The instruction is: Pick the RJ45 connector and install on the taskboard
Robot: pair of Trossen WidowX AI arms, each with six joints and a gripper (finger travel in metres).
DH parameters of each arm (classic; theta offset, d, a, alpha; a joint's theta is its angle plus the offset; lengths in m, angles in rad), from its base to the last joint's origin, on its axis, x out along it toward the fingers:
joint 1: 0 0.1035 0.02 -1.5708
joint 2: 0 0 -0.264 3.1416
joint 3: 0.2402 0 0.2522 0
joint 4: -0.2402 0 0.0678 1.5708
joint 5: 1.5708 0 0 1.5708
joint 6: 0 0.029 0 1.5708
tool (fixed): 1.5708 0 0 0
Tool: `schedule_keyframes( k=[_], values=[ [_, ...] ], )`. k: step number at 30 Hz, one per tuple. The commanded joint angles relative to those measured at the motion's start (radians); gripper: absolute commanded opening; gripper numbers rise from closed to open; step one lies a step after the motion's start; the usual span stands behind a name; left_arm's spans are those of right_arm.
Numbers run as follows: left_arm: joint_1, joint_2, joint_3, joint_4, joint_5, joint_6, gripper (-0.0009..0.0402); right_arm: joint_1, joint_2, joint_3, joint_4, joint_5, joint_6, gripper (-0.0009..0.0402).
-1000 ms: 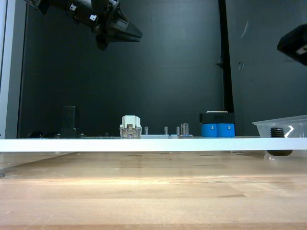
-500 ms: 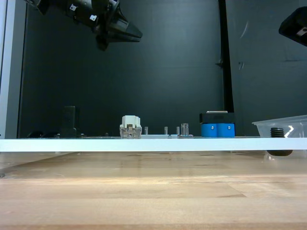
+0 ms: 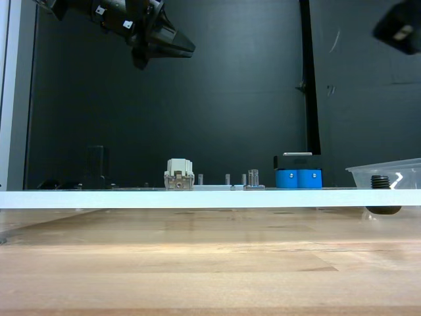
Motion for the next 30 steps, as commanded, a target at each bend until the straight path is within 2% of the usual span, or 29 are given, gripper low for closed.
schedule_keyframes(
  k=[1, 5, 6, 8, 11, 14, 18, 22, 30],
  values=[
    [0.0, 0.0, 0.0, 0.002, 0.001, -0.001, 0.0069, -0.095, -0.059, 0.0, 0.026, 0.0, -0.074, 0.0062],
    [0.0, 0.0, 0.0, 0.004, 0.001, -0.001, 0.0069, -0.237, -0.128, -0.005, 0.113, 0.0, -0.191, -0.0006],
    [0.0, 0.0, 0.001, 0.004, 0.002, -0.005, 0.0069, -0.273, -0.144, -0.006, 0.147, 0.0, -0.226, 0.0003],
    [0.0, 0.0, 0.001, 0.017, 0.04, -0.007, 0.0067, -0.336, -0.171, -0.008, 0.222, -0.016, -0.299, 0.0008],
    [0.001, -0.003, 0.0, 0.05, 0.103, 0.004, 0.0039, -0.423, -0.206, -0.016, 0.328, -0.079, -0.399, -0.0002],
    [0.0, -0.023, 0.0, 0.075, 0.109, 0.044, -0.0003, -0.518, -0.23, -0.034, 0.432, -0.158, -0.46, -0.0001],
    [0.0, -0.07, -0.007, 0.121, 0.124, 0.088, -0.0002, -0.648, -0.245, -0.088, 0.586, -0.302, -0.496, 0.0],
    [0.007, -0.134, -0.042, 0.17, 0.142, 0.098, -0.0001, -0.755, -0.245, -0.142, 0.735, -0.402, -0.494, 0.0],
    [0.027, -0.315, -0.257, 0.337, 0.151, 0.046, -0.0001, -0.769, -0.268, -0.246, 0.922, -0.394, -0.485, 0.0]
  ],
)
